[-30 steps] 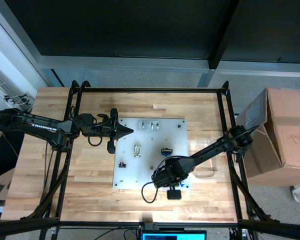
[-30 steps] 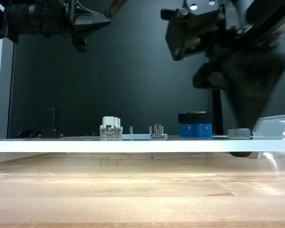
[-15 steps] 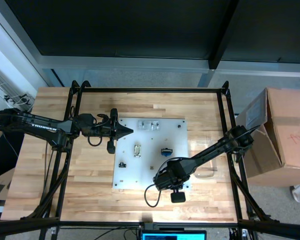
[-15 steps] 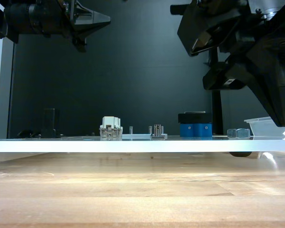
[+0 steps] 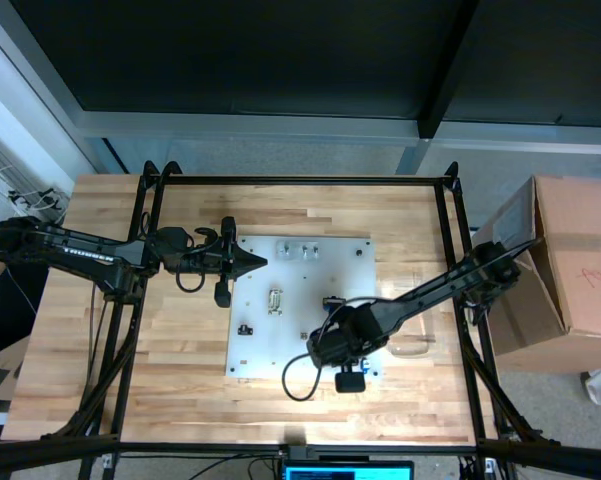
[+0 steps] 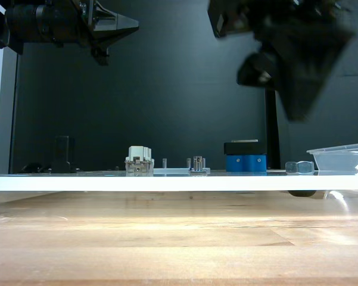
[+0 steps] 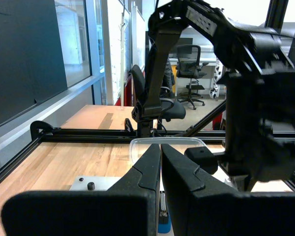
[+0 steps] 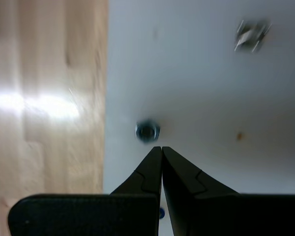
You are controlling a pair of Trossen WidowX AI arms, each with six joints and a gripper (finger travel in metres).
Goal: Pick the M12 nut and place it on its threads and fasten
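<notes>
1. High view: we see the left gripper over the white board's far left edge, and the right gripper above its near right part.
2. Low view: the M12 nut sits low on its stud (no ribs show), in front of the clear tray.
3. Left wrist view: we find the left gripper's fingers pressed together, holding nothing.
4. Right wrist view: the right gripper's fingers meet empty, the nut just beyond them.
</notes>
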